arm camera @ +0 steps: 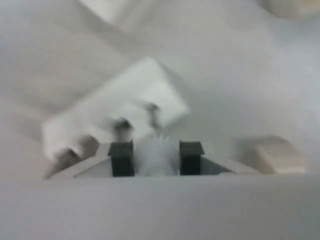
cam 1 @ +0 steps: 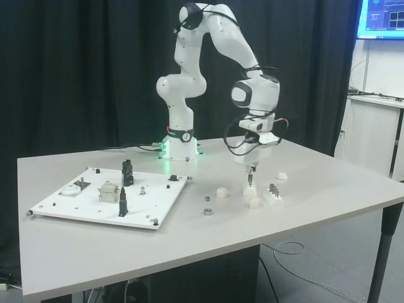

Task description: Insert small gear.

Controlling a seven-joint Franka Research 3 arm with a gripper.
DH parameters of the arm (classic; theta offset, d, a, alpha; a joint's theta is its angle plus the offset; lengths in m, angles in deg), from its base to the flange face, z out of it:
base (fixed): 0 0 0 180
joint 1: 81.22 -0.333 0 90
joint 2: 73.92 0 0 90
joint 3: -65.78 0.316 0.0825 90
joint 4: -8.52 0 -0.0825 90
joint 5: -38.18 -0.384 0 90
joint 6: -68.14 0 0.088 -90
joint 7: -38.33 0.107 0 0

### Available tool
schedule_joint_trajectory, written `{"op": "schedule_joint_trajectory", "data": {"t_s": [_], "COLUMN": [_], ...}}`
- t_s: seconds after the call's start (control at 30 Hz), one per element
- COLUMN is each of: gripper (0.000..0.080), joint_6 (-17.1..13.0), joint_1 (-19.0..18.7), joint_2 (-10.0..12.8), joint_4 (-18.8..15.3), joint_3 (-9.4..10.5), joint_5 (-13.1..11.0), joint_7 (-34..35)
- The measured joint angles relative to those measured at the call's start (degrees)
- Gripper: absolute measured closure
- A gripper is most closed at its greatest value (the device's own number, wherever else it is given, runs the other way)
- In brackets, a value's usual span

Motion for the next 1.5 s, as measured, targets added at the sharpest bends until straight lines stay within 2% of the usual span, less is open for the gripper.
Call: {"op": "schedule_joint_trajectory", "data": {"t_s": [0.27, 0.53, 0.93, 1.27, 1.5], "gripper": [0.0610, 0.0610, 0.0610, 0.0610, 0.0610], "joint_6": [3.8, 6.1, 6.4, 6.4, 6.0], "joint_1": [2.9, 6.0, 11.2, 14.4, 16.1], "joint_2": [-3.3, -6.1, -8.3, -8.3, -8.3], "joint_4": [0.1, 0.4, 1.2, 2.6, 3.4], "joint_3": [-2.46, -5.58, -11.40, -18.01, -23.91], "joint_5": [2.6, 5.4, 8.0, 9.1, 9.8], "joint_7": [-4.2, -8.4, -16.9, -23.8, -27.7]}}
